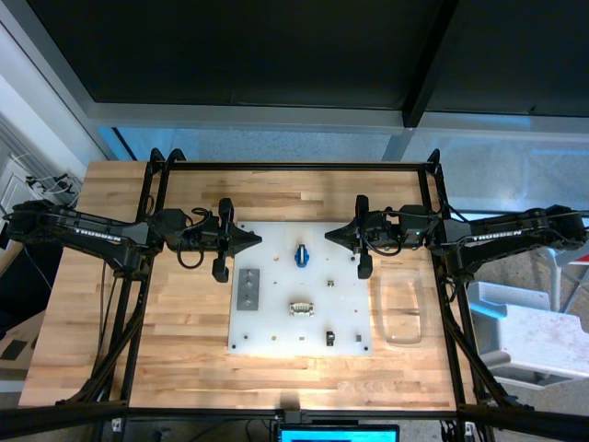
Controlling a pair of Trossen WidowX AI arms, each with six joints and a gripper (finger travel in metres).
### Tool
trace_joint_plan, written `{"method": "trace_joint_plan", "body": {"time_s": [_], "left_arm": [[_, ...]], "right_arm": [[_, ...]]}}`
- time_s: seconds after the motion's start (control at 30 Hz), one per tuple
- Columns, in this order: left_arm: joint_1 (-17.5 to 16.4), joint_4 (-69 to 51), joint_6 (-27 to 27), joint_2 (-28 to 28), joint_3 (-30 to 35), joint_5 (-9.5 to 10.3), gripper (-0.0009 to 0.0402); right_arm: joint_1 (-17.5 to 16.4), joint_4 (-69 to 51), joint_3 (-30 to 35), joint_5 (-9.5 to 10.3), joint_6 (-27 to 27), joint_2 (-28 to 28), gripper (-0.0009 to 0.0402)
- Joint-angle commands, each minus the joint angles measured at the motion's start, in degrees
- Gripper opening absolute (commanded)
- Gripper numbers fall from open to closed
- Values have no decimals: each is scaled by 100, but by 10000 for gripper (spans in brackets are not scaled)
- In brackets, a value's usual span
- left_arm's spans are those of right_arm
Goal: Pick the 16mm bar from the taskboard and place it in the container
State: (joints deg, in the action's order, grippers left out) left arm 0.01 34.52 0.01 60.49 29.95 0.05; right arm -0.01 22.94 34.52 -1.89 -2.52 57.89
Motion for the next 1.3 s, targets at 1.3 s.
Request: {"method": "trace_joint_plan", "body": {"time_s": [1.3], "left_arm": [[-2, 0, 0, 0, 0, -4, 0]], "right_arm": [[-35, -4280, 1624, 278, -350, 542, 0]]}}
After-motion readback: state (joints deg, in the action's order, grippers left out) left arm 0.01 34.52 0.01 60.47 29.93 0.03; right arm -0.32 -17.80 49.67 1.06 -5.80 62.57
